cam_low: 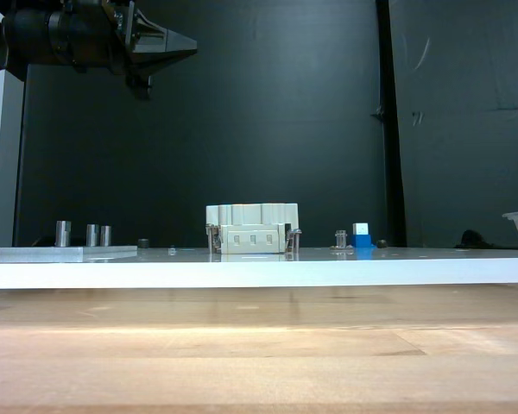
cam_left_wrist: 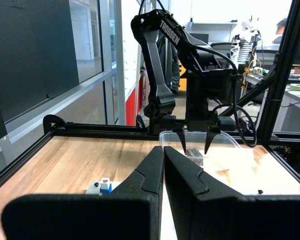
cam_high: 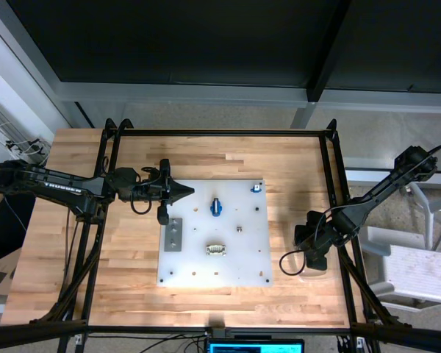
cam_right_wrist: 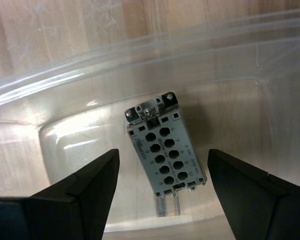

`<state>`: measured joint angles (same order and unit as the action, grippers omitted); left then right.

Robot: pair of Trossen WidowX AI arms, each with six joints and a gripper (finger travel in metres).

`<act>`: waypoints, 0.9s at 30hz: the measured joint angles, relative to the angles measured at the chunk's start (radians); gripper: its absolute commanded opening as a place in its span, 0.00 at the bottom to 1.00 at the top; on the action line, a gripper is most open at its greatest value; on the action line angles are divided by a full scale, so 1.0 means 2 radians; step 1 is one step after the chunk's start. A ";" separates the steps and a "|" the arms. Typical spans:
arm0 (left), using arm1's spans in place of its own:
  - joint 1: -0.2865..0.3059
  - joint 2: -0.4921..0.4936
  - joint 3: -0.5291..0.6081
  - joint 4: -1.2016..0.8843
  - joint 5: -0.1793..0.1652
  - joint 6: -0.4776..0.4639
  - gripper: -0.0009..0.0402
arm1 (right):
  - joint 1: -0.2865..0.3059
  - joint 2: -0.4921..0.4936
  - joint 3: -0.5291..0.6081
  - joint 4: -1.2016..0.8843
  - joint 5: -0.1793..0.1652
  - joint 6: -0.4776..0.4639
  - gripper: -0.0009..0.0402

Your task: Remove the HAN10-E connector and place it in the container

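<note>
Right fingers (cam_right_wrist: 85, 185) spread wide, one on each side of the connector (cam_right_wrist: 165, 152), neither pad touching it. Nothing gripped.

Connector: lies flat on the floor of the clear container (cam_right_wrist: 90, 65), pin holes up, skewed to the finger line, metal clip end toward the container's curved wall.

Right gripper (cam_left_wrist: 195, 146): points straight down into the container, which stands on the wooden table (cam_high: 95, 250) just off the right edge of the white board (cam_high: 242, 220).

Judgement: placement looks as good as done; the step in hand is getting clear of the container.
- keep my fingers apart; closing now could catch the connector
- lift straight up, no sideways drift, until the tips are above the rim
- only then swing away, since the light container would slide if nudged

Left gripper (cam_high: 189, 191): fingers pressed together, holding nothing, hanging high over the board's far left part, well apart from the work.

On the board: a beige socket block (cam_high: 217, 251), a blue knob (cam_high: 216, 207), a grey plate (cam_high: 175, 235). None needs touching
</note>
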<state>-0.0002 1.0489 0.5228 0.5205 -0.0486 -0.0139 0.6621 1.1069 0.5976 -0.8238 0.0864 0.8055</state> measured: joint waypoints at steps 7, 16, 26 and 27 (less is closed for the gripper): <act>0.000 0.000 0.000 0.000 0.000 0.000 0.02 | 0.000 0.000 0.018 -0.020 0.000 -0.001 0.64; 0.000 0.000 0.000 0.000 0.000 0.000 0.02 | 0.000 -0.004 0.070 -0.086 0.000 -0.003 0.64; 0.000 0.000 0.000 0.000 0.000 0.000 0.02 | 0.001 -0.010 0.109 -0.123 0.000 -0.003 0.64; 0.000 0.000 0.000 0.000 0.000 0.000 0.02 | 0.001 -0.010 0.111 -0.126 0.000 -0.003 0.64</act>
<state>-0.0002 1.0489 0.5228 0.5209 -0.0486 -0.0139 0.6636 1.0863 0.8196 -1.0763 0.0856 0.7986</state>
